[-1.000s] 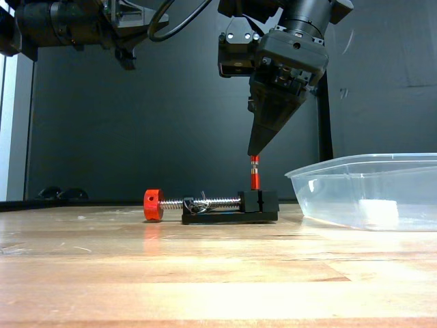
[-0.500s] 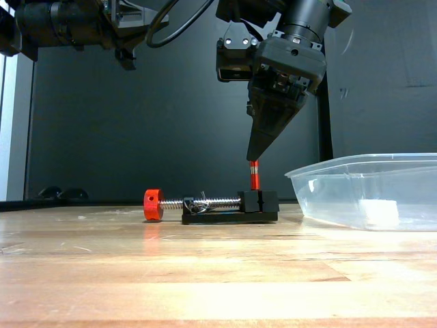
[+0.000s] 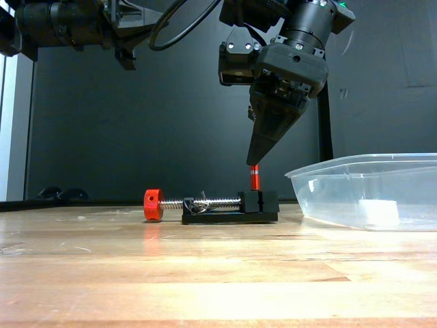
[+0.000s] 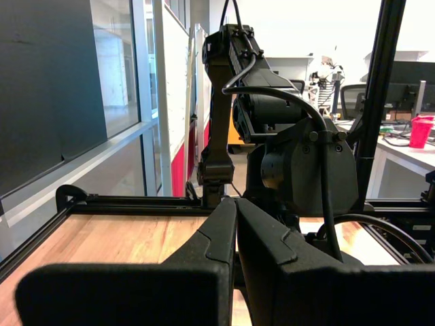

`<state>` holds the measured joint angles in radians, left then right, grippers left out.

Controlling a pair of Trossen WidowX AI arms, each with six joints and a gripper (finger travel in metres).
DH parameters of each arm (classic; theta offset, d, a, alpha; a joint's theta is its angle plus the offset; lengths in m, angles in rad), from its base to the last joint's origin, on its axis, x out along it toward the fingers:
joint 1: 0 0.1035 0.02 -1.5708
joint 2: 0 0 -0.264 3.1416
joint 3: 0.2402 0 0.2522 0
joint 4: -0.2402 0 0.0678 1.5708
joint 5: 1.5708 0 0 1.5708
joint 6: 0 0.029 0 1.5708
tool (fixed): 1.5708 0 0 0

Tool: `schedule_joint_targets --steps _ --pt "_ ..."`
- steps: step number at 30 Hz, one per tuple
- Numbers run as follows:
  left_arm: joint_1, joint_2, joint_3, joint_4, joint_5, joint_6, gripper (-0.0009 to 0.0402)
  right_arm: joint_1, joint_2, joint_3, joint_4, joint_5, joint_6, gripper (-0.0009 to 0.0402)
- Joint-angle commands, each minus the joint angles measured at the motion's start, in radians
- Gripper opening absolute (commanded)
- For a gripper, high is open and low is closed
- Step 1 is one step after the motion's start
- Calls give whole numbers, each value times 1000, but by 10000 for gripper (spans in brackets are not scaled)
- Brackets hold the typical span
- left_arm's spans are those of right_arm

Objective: Pick the RCA connector and install on taskboard

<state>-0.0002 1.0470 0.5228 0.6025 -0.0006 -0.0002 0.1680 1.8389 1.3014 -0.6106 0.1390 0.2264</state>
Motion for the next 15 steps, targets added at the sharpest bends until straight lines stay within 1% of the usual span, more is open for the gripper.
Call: schedule_joint_targets --steps 1,7,10,11,15 --pt "0 0 0 0 0 0 0 0 2 -2 -6 1 0 0" --pt "0 0 0 0 0 0 0 0 -5 -2 -5 8 0 13" --pt "0 0 0 0 0 0 0 0 -13 -1 -5 13 0 29" --pt "0 0 0 0 0 0 0 0 -16 -1 -6 21 0 36" --pt "0 0 0 0 0 0 0 0 -20 -1 -5 24 -1 62"
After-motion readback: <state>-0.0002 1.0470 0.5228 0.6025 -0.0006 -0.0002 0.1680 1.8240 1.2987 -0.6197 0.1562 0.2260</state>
